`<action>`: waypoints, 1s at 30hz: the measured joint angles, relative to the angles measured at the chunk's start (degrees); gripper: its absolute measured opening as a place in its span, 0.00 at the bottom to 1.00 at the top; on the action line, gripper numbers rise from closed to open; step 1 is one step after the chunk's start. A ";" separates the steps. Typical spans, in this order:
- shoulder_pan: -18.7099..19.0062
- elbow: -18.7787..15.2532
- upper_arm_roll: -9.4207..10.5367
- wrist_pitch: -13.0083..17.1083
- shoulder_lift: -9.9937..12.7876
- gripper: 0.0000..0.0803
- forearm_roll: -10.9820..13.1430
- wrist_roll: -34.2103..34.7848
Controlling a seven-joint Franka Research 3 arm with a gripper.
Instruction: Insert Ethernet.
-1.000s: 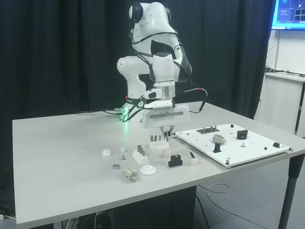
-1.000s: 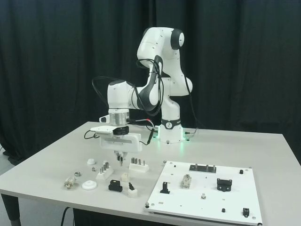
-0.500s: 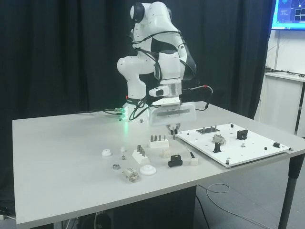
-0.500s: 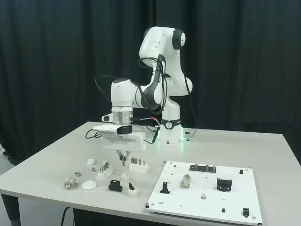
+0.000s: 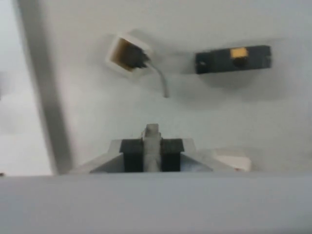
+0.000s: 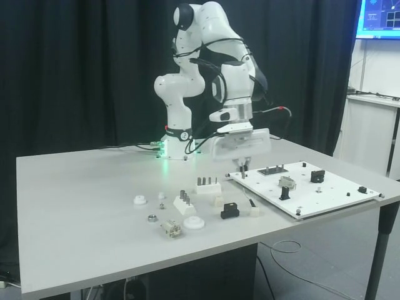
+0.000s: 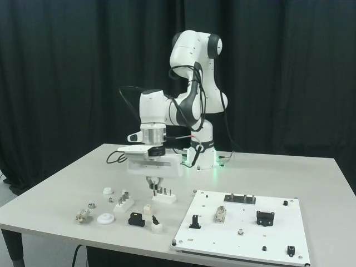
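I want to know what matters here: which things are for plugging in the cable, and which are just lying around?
For the job: gripper, white block with black plug, white board.
Lying about: white ring, peg block, black bracket, metal connector.

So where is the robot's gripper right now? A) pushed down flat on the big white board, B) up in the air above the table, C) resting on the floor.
B: in both room views the gripper hangs above the grey table, near the white board, touching neither.
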 joint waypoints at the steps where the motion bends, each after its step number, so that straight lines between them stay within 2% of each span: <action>1: 0.28 0.24 0.00 -0.24 0.00 0.09 0.00 0.24; 18: 5.42 4.77 0.68 -4.35 0.36 0.09 -0.24 4.31; 30: 10.72 8.40 0.91 -5.83 2.70 0.09 -0.24 8.61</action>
